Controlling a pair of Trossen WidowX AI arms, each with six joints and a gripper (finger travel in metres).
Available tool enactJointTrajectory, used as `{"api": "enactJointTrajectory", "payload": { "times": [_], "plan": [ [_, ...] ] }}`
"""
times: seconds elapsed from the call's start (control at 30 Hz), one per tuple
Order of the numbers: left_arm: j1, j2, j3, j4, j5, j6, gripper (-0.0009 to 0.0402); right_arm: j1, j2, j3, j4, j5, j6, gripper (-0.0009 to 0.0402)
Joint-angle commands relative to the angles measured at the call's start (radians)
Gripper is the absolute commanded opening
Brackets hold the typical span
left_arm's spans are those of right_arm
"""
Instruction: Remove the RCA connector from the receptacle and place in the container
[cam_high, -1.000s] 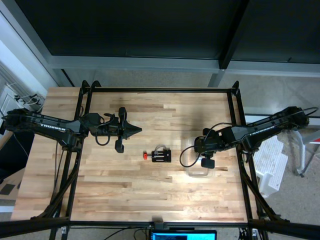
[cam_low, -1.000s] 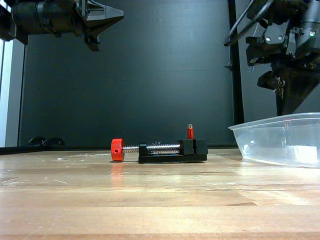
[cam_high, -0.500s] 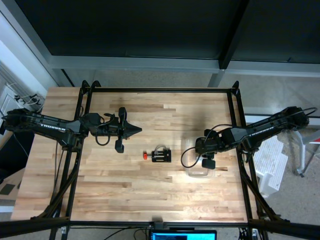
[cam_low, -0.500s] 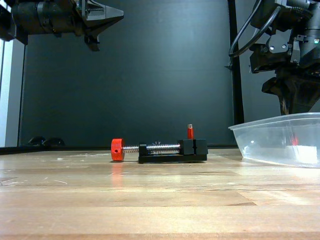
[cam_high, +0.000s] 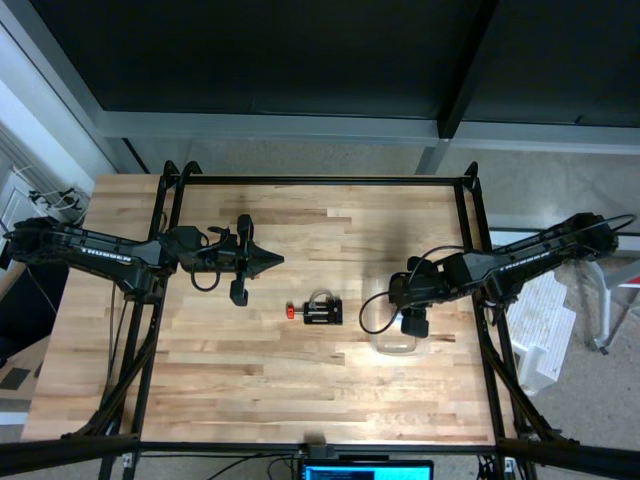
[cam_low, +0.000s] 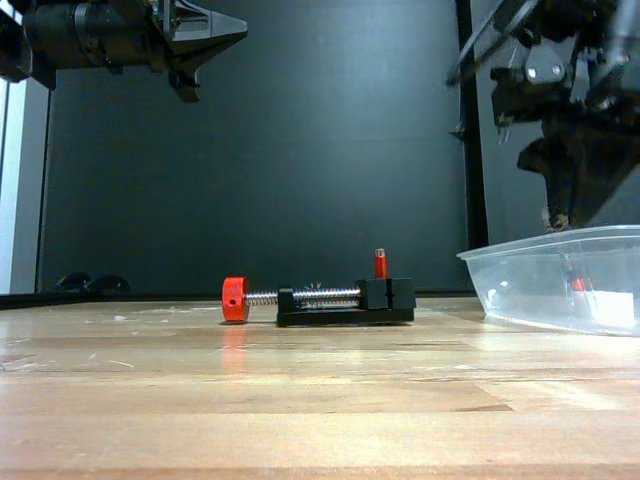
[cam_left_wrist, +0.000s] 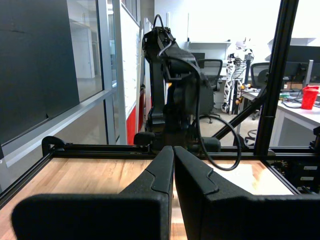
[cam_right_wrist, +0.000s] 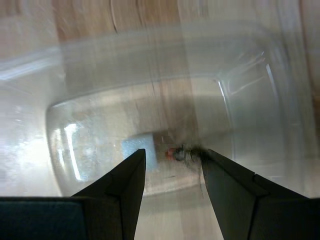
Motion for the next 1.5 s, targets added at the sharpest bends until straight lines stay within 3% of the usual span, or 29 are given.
{"api": "enactJointTrajectory", "payload": {
  "times": [0.03,0.47,0.67,0.9,1.13,1.3,1.5],
  "plan": [
    [0.000,0.000,0.000,0.000,0.000,0.000,0.0000,0.000,0.001,0.064,-0.045,0.000,-0.013,0.0157],
    [0.000,0.000,0.000,0.000,0.000,0.000,0.0000,-0.001,-0.002,0.193,-0.139,-0.008,-0.031,0.0155],
    [0.000,0.000,0.000,0.000,0.000,0.000,0.0000,-0.006,-0.080,0.207,-0.094,-0.008,-0.091,0.0112],
    [0.000,0.000,0.000,0.000,0.000,0.000,0.0000,-0.069,-0.203,0.206,0.197,0.000,-0.182,-0.0001],
    [0.000,0.000,0.000,0.000,0.000,0.000,0.0000,-0.164,-0.199,0.187,0.487,-0.013,-0.284,-0.0001],
    [0.000,0.000,0.000,0.000,0.000,0.000,0.0000,-0.230,-0.167,0.111,0.720,-0.114,-0.307,-0.0001],
    [0.000,0.000,0.000,0.000,0.000,0.000,0.0000,-0.238,-0.169,-0.009,0.996,-0.113,-0.340,0.0000]
  ]
}}
